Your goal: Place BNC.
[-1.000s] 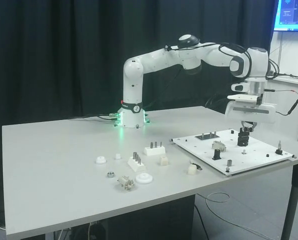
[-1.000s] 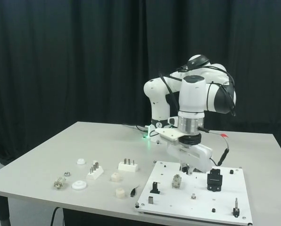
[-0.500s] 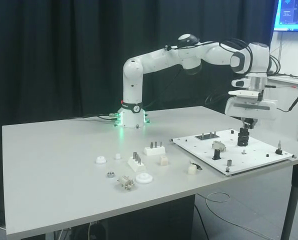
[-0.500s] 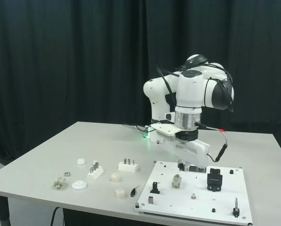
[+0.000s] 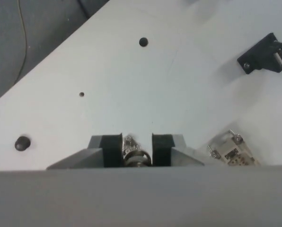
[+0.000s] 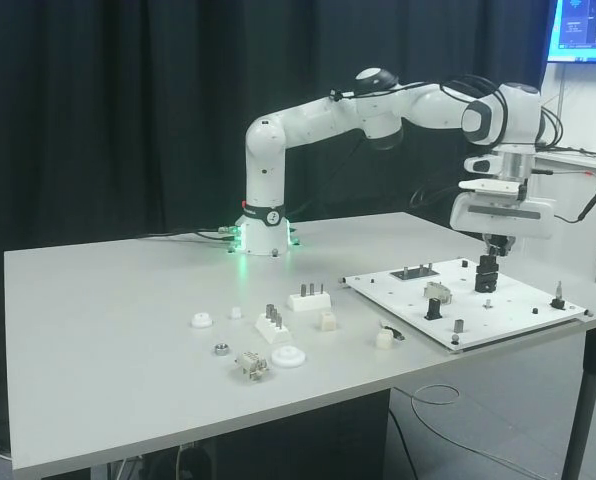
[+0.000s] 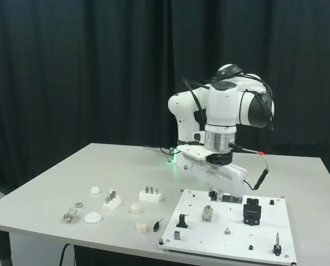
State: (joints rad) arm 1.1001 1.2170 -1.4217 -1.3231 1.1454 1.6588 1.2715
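Gripper point(image 5: 136, 150) clamped on the BNC point(image 5: 136, 156), a small metal connector wedged between the two black fingertips point(image 5: 112, 149), bottom middle of the wrist shot. Hanging over the white board point(image 5: 131, 85), not touching it as far as the room views show. Same gripper point(image 6: 498, 245) sits right of centre in the first room view, just above a black block point(image 6: 486, 276) on the board point(image 6: 518, 315). In the second room view, gripper point(image 7: 220, 195) lands a bit right of centre, over the far edge of the board point(image 7: 209, 235).

Also on the board: black bracket point(image 5: 266, 53) at upper right of the wrist frame, a metal multi-pin connector point(image 5: 232, 152) at lower right, couple of black dots like the one at point(image 5: 143, 42) near the top.

Off the board, lower left in the second room view: loose white parts on the grey table point(image 7: 54, 183), including a gear-like disc point(image 7: 92, 218) and a block with pins point(image 7: 150, 194). Green light glowing at the arm base point(image 6: 240, 237), middle of the first room view.
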